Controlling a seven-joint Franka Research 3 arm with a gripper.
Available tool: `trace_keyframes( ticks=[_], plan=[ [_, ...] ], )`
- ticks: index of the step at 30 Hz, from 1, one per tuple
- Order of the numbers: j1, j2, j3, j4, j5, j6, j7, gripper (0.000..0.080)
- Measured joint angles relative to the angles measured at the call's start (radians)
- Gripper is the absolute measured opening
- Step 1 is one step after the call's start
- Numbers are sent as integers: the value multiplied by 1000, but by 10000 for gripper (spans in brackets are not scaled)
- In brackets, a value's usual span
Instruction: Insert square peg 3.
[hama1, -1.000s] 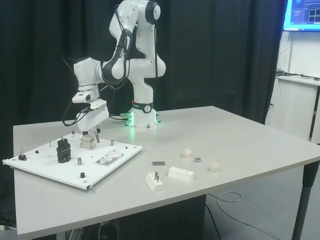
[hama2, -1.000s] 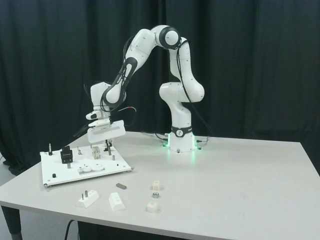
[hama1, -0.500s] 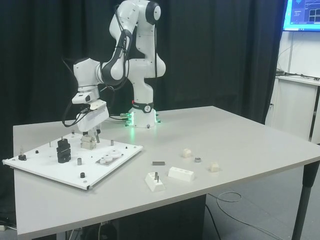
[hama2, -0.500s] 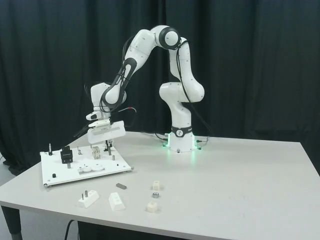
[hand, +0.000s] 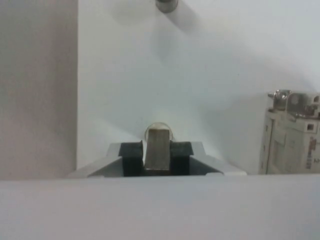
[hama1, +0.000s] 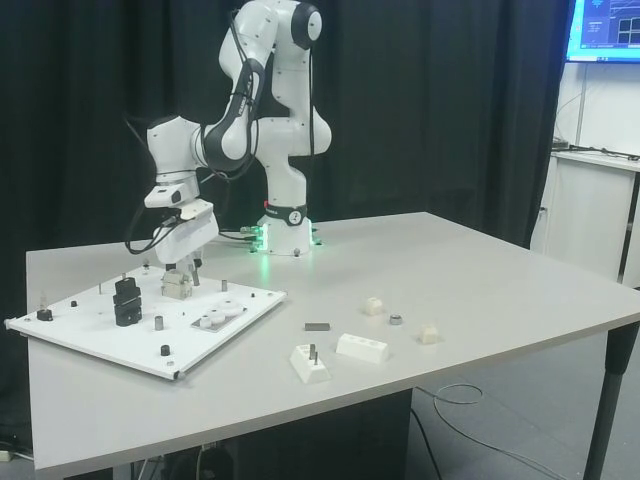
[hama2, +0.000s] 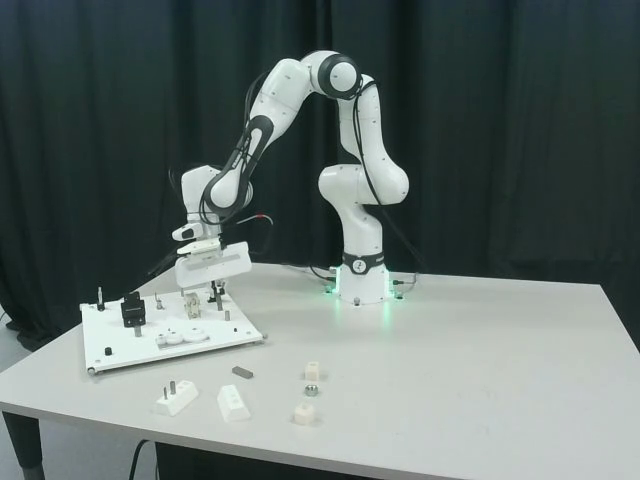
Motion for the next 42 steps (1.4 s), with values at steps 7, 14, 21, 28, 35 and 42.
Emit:
trace_keyframes(
  ticks=[7, 14, 21, 28, 35, 42],
  plan=[
    [1, 0, 12, 0, 31, -6, -23, 108],
    [1, 2, 17, 0, 45, -6, -23, 108],
    [1, 2, 16, 0, 45, -5, -23, 108],
    [1, 3, 14, 0, 44, -5, -23, 108],
    [1, 10, 13, 0, 44, -2, -23, 108],
    [1, 17, 13, 0, 44, 3, -23, 108]
  ],
)
